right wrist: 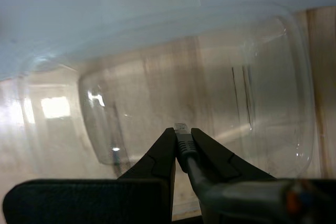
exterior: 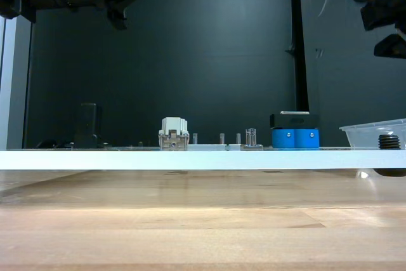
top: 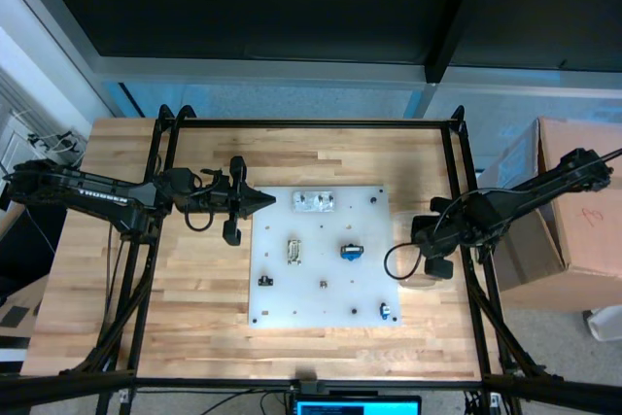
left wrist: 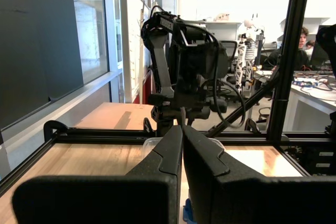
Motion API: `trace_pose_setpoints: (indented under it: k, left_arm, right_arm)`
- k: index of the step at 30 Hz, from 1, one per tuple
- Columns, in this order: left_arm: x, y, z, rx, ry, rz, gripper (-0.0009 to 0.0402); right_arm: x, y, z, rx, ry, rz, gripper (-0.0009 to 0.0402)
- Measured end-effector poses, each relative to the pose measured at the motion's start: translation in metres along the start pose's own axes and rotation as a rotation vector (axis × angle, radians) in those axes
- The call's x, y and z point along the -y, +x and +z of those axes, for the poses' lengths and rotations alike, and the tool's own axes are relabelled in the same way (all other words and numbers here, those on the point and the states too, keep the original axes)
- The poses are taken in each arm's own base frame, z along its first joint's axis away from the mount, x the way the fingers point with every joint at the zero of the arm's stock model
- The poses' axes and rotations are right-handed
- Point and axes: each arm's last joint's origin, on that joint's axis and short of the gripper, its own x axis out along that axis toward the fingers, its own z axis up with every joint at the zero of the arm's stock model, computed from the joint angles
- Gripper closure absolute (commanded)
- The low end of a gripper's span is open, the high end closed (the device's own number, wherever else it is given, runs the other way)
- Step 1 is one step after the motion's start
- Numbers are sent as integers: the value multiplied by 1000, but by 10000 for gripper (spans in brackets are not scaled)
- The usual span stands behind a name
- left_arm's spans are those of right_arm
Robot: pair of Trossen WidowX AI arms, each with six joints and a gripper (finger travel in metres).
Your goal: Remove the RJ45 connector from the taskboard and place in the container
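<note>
RJ45 connector (right wrist: 181, 128) pinched in right gripper (right wrist: 181, 136), hanging over container (right wrist: 300, 93) (looks ready to drop). Left gripper (left wrist: 182, 128) pressed together, empty, up beside taskboard (top: 321, 310).

Both arms are matte black. The left gripper (left wrist: 182, 127) has two wedge-shaped black fingers with flat inner faces. Behind its jaws, the left arm (top: 87, 191) carries white lettering (top: 97, 197) and a short looped black cable (top: 191, 222). The right gripper (right wrist: 182, 131) has the same tapered black fingers, and behind its jaws hangs a wider black cable loop (top: 388, 262).
</note>
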Motion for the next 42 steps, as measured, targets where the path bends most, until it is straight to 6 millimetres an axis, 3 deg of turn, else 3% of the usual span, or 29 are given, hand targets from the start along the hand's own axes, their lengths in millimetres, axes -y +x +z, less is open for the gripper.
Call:
trace_pose_setpoints:
  k: [11, 22, 42]
  left_arm:
    - [0, 0, 0, 0, 0, 0, 393]
    - [0, 0, 0, 0, 0, 0, 393]
    - [0, 0, 0, 0, 0, 0, 393]
  right_arm:
    - [-5, 37, -3, -83, -13, -53, 393]
    - [-10, 62, -4, -112, -14, -44, 393]
    - [-17, 73, 4, -88, -11, -26, 393]
